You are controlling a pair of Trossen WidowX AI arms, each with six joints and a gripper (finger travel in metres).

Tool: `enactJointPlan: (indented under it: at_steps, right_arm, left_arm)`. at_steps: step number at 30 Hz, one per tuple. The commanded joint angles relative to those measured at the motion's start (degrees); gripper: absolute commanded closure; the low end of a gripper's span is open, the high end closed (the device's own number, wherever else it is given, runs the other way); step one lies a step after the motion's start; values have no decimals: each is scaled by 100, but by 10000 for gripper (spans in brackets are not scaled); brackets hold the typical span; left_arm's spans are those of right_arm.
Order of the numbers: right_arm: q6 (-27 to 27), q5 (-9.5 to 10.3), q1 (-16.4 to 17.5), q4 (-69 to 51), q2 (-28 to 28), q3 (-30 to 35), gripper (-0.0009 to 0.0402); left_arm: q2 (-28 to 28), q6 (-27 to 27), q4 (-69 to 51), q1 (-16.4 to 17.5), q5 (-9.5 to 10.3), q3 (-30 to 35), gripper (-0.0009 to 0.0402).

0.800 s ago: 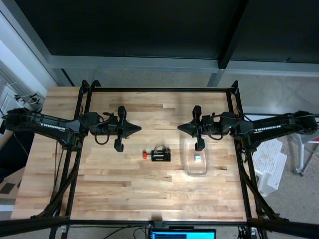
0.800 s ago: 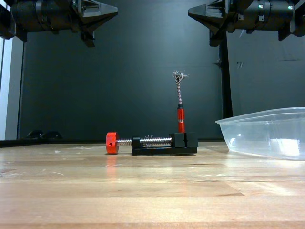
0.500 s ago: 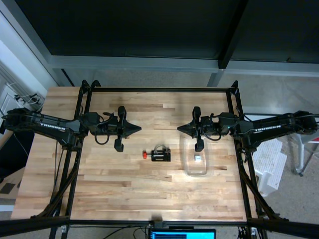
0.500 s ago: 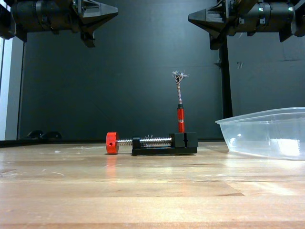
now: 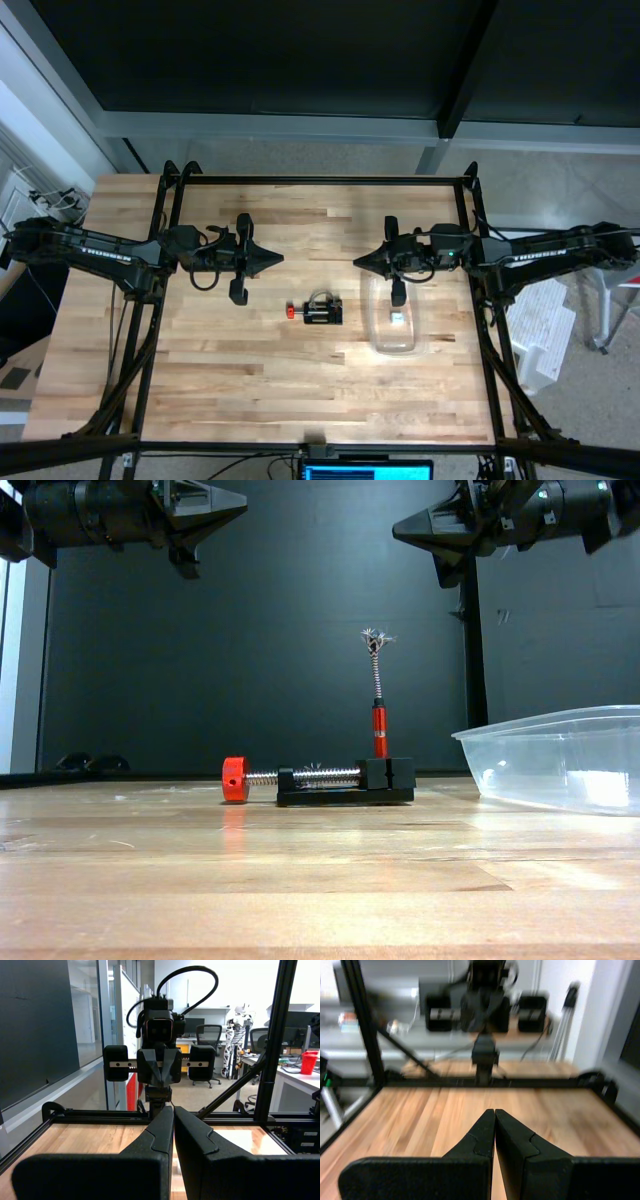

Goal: Remove the RCA connector from the receptacle and place in the container

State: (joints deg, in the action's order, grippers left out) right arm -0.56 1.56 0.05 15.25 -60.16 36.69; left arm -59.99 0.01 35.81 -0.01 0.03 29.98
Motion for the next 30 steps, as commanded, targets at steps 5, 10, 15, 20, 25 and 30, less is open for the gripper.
enactJointPlan:
  at_steps: [5, 10, 15, 20, 25, 30]
  right_arm:
    - [-44, 0, 24, -2557, -310, 1139, 393]
    - [-39, 4, 61, -3851, -732, 1814, 393]
    - [2, 4, 111, -5003, -1250, 2476, 393]
    - [2, -2, 164, -5567, -1698, 2990, 393]
    - [2, -7, 260, -6131, -2175, 3469, 393]
    - [31, -240, 452, -6572, -2612, 3812, 393]
  left_arm:
    - [0, 0, 4, 2, 0, -2, 393]
    - [0, 0, 4, 0, 0, -2, 393]
    - [0, 0, 4, 0, 0, -2, 393]
    - [0, 0, 4, 2, 0, -2, 393]
    - [0, 0, 4, 2, 0, -2, 393]
    - [0, 0, 4, 0, 0, -2, 393]
